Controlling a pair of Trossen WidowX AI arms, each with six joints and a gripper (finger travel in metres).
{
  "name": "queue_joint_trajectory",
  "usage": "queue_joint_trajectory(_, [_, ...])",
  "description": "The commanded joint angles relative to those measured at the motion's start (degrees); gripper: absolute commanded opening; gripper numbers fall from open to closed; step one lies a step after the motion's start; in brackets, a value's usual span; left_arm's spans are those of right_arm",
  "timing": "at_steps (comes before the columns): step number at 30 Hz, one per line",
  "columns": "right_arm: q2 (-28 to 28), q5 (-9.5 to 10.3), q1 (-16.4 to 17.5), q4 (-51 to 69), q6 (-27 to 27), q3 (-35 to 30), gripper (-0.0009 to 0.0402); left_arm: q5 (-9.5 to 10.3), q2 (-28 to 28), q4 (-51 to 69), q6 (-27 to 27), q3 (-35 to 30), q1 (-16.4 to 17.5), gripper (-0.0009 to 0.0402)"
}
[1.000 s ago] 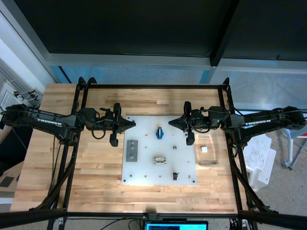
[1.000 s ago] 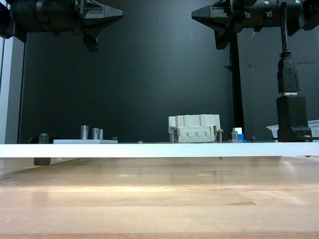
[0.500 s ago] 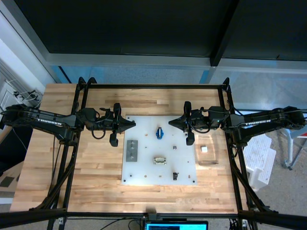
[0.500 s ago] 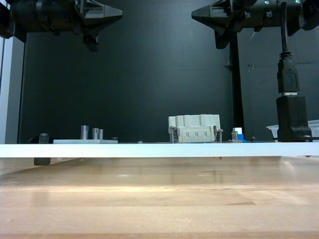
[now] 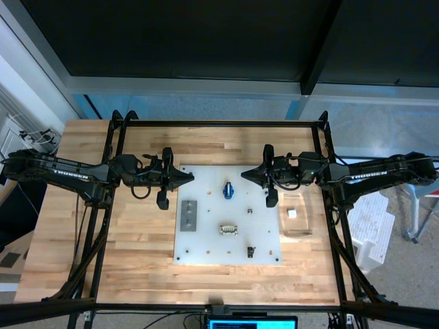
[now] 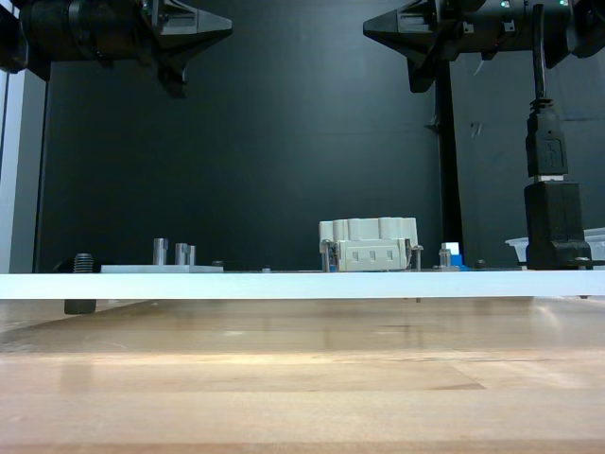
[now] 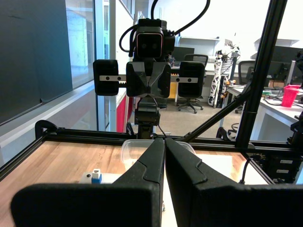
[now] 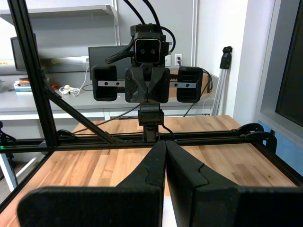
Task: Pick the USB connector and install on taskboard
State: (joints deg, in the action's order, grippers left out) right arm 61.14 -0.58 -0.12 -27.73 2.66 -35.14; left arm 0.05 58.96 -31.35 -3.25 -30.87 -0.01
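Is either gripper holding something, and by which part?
Nothing is held. The left gripper and the right gripper are both shut, high above the far part of the taskboard. The USB connector stands on it, apart from both.

Two grippers hang above one taskboard (image 5: 206, 240): left gripper (image 5: 186, 177) at its left edge, right gripper (image 5: 245, 175) at its right. On it: one grey block (image 5: 187, 215), one blue part (image 5: 228, 190), one beige connector (image 5: 228, 229), one USB connector (image 5: 251, 251). Beside it, one white cube (image 5: 292, 213).
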Motion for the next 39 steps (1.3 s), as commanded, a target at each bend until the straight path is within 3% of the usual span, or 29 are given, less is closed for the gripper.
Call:
queue_joint_trajectory(1, [0.02,0.11,0.0,0.0,0.0,-0.04,0.0,-0.02,0.0,0.0,0.02,0.0,0.0,0.0])
queue_joint_trajectory(39, [0.02,0.15,0.0,1.4,-0.11,-0.02,0.0,-0.02,0.02,0.0,0.02,0.0,0.0,0.0])
